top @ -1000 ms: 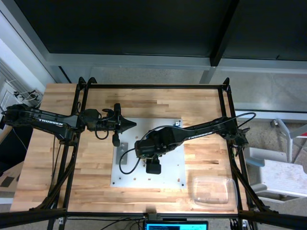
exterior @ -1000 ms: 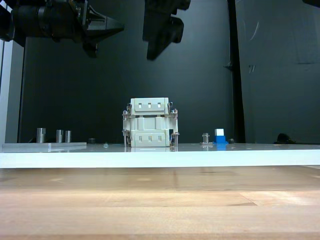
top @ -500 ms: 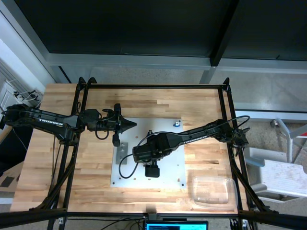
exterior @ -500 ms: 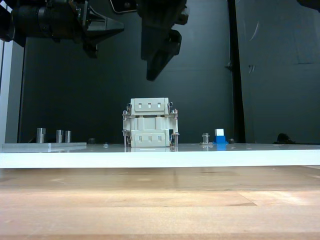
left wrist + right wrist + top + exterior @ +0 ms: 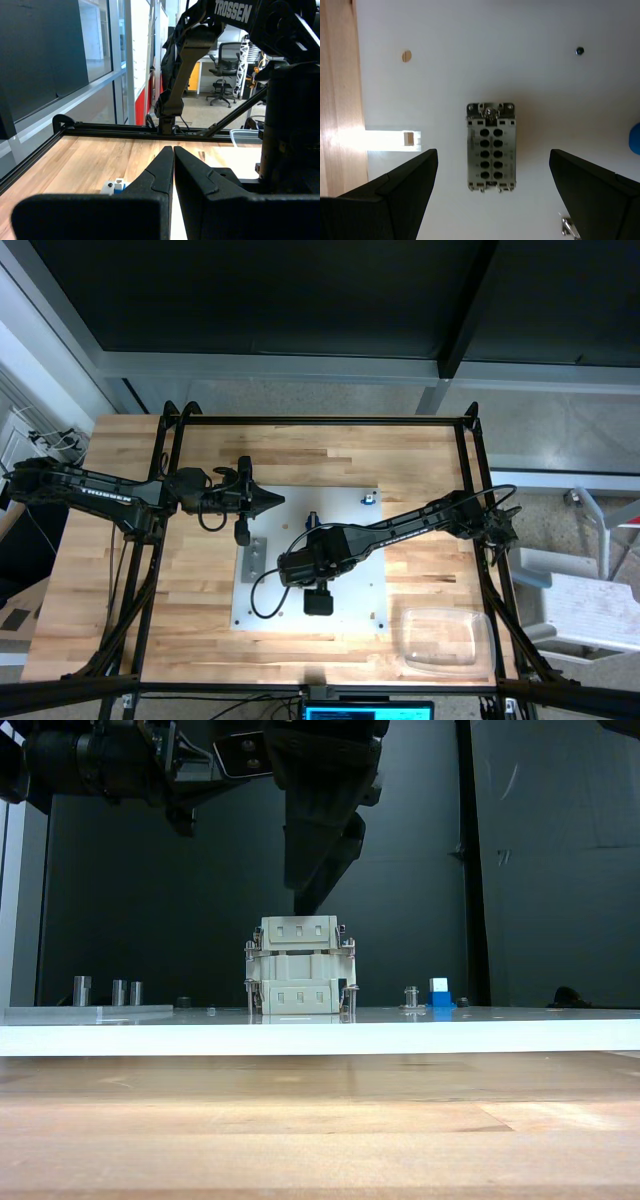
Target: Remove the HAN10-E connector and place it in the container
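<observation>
White capitals reading "TROSSEN" (image 5: 235, 10) stand on the black right arm as seen from the left wrist view. No other writing can be read.

The right claw (image 5: 493, 151) hangs over the white square board (image 5: 262, 612) with its two black fingers (image 5: 395, 185) spread wide. The small pale beige-grey rectangular HAN10-E connector (image 5: 490, 146) stands on the board straight beneath it, centred in the gap between the fingers, which touch neither of its sides. Its face shows ten dark holes in two rows of five. In the low view the finger ends are just above the connector's top.

The shallow clear plastic container (image 5: 445, 640) lies on the wooden bench (image 5: 420, 460), well apart from the right claw. A small blue-and-white piece (image 5: 438, 992) stands near the right claw, off to one side of the connector.

The left claw (image 5: 173, 150) is raised well apart from the connector, its fingers pressed together.
</observation>
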You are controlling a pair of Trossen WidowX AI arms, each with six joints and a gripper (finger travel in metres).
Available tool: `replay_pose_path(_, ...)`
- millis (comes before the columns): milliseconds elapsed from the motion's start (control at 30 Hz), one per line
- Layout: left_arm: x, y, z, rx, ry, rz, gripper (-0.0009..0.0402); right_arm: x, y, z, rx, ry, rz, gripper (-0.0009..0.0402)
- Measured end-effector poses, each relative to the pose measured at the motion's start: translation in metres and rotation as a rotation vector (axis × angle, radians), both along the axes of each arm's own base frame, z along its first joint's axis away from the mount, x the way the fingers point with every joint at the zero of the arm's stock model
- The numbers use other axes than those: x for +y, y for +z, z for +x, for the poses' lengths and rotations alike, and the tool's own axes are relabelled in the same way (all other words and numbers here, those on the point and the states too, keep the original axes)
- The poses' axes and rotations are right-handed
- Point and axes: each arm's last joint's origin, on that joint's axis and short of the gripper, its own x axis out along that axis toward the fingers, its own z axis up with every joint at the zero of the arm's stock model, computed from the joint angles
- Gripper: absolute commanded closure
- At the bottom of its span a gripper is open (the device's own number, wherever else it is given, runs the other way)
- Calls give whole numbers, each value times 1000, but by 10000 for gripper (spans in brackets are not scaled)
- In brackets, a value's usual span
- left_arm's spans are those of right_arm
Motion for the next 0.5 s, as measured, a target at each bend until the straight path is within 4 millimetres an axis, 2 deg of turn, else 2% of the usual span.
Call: replay_pose_path(500,0,0,0,-1,0,0,393,1,-21,0,-1,-1,2,79)
